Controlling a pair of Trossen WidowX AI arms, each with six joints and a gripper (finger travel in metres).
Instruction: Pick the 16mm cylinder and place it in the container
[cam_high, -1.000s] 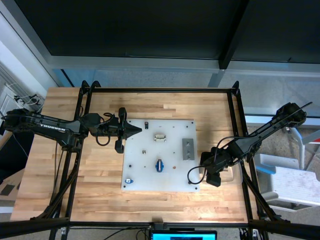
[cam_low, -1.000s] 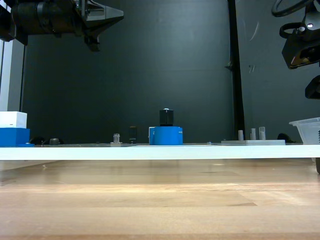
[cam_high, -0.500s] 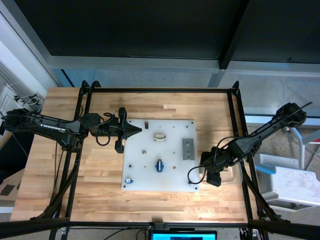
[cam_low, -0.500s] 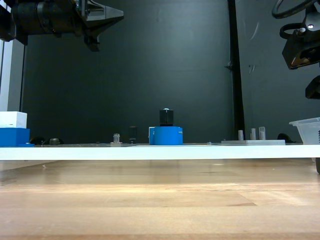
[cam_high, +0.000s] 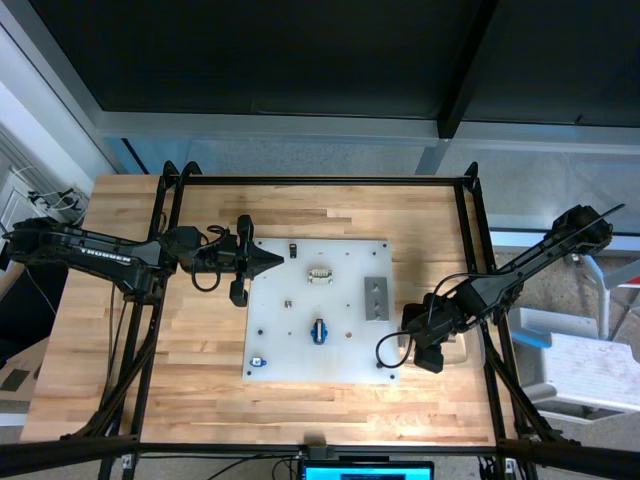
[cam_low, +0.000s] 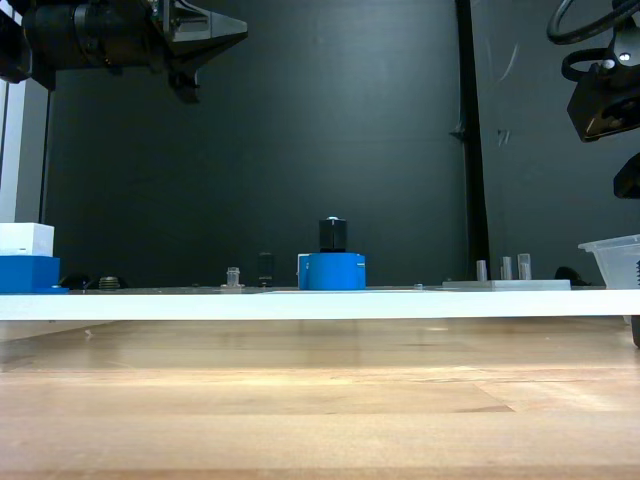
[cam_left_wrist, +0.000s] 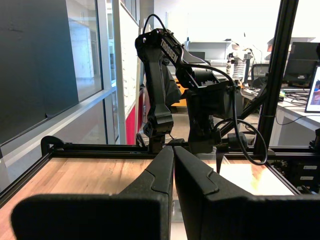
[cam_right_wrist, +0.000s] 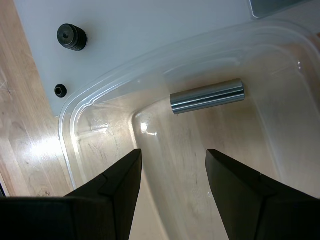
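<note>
The 16mm cylinder (cam_right_wrist: 207, 96), a short shiny metal peg, lies on its side inside the container (cam_right_wrist: 85, 115), a clear plastic tray. My right gripper (cam_right_wrist: 172, 155) hangs open just above the tray, with nothing between its fingers. In the high view the right gripper (cam_high: 436, 352) hovers over the container (cam_high: 468, 350) at the board's right edge. From the low view the container (cam_low: 615, 258) shows at the far right. My left gripper (cam_left_wrist: 173, 150) is shut and empty, held high over the board's left edge (cam_high: 270, 259).
The white board (cam_high: 300, 340) carries a blue-and-black upright part (cam_high: 319, 331), a grey metal block (cam_high: 376, 297), a small blue piece (cam_high: 258, 361) and small fittings. Black frame rails (cam_high: 470, 250) border the table.
The right gripper has drifted very slightly to the right in the low view. The left arm has not moved.
</note>
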